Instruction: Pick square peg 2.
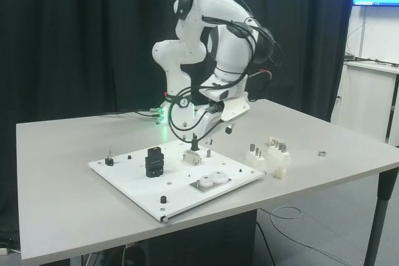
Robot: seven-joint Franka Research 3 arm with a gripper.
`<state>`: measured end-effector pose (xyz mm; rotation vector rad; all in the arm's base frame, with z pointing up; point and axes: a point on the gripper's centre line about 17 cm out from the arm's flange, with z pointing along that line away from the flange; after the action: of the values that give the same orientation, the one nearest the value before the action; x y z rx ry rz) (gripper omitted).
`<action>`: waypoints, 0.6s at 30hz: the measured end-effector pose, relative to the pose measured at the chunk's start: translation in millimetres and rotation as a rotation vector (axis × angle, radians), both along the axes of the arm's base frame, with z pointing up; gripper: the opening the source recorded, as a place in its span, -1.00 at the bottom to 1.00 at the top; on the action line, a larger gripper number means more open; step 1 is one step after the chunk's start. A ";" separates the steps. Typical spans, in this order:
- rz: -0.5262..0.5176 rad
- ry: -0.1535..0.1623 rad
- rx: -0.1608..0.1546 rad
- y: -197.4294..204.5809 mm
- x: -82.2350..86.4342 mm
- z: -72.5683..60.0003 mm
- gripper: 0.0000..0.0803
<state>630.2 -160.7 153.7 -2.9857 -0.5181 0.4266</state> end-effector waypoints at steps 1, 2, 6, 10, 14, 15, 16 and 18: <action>-0.001 0.005 0.000 3.6 -0.7 -0.2 0.99; -0.003 0.009 0.000 7.3 -1.6 -0.4 0.99; -0.018 0.025 -0.005 23.6 -5.5 -1.7 0.99; -0.056 0.040 -0.015 41.3 -10.5 -3.2 0.99; -0.081 0.056 -0.020 60.5 -17.8 -4.3 0.99; -0.086 0.061 -0.022 65.2 -20.1 -4.5 0.99; -0.090 0.065 -0.023 69.6 -22.4 -4.8 0.99; -0.098 0.072 -0.026 78.5 -26.6 -5.0 0.99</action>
<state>603.5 -82.3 148.7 -2.9909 -0.3614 0.5333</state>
